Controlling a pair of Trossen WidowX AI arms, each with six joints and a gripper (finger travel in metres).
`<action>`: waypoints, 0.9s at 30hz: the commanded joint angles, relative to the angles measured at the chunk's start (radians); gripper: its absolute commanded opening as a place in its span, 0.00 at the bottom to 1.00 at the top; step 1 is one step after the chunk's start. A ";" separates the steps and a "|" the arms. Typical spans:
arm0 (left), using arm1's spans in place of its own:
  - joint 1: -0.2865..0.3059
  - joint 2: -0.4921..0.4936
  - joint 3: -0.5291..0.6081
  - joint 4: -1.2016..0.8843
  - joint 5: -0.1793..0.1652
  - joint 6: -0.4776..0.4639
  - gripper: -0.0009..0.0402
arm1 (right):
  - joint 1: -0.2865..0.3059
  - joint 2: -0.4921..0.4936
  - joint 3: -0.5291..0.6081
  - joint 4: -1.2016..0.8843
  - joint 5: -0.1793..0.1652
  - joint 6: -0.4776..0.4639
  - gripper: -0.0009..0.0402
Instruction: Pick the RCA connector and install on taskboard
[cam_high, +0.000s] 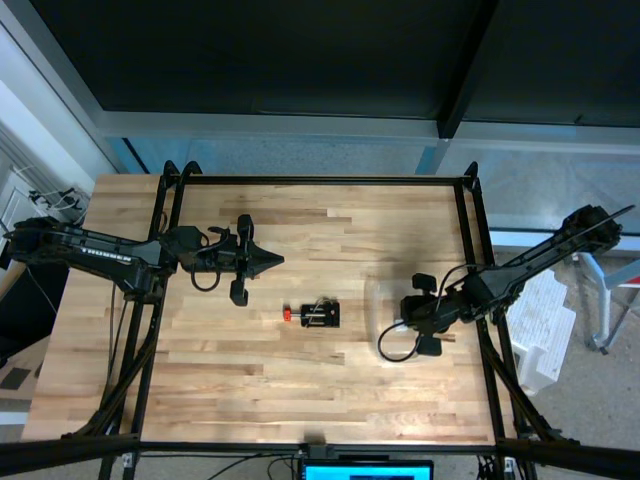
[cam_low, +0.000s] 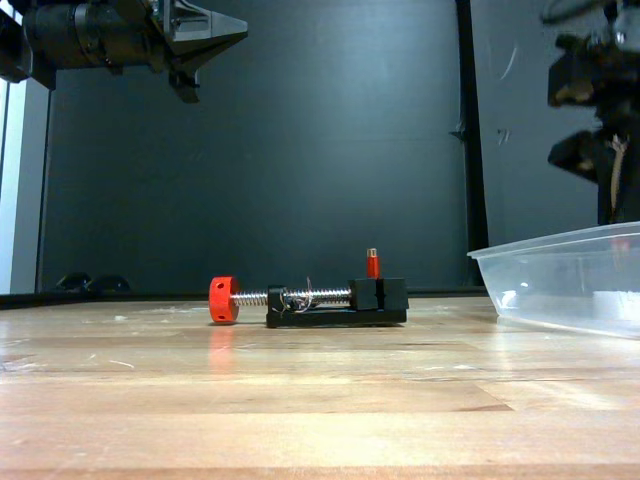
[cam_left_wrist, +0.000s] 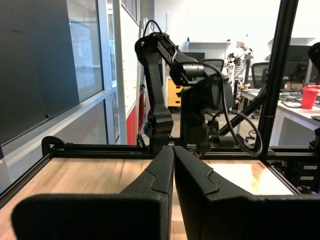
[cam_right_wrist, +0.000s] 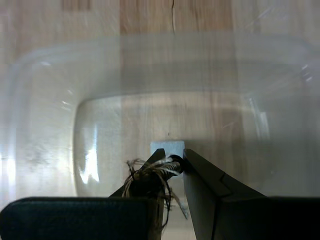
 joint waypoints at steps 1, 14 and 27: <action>0.000 0.000 0.000 0.000 0.000 0.000 0.02 | -0.002 -0.026 0.047 -0.067 0.001 0.000 0.02; 0.000 0.000 0.000 0.000 0.000 0.000 0.02 | -0.007 -0.055 0.190 -0.212 0.001 0.001 0.02; 0.000 0.000 0.000 0.000 0.000 0.000 0.02 | -0.087 0.008 0.214 -0.149 -0.005 -0.028 0.02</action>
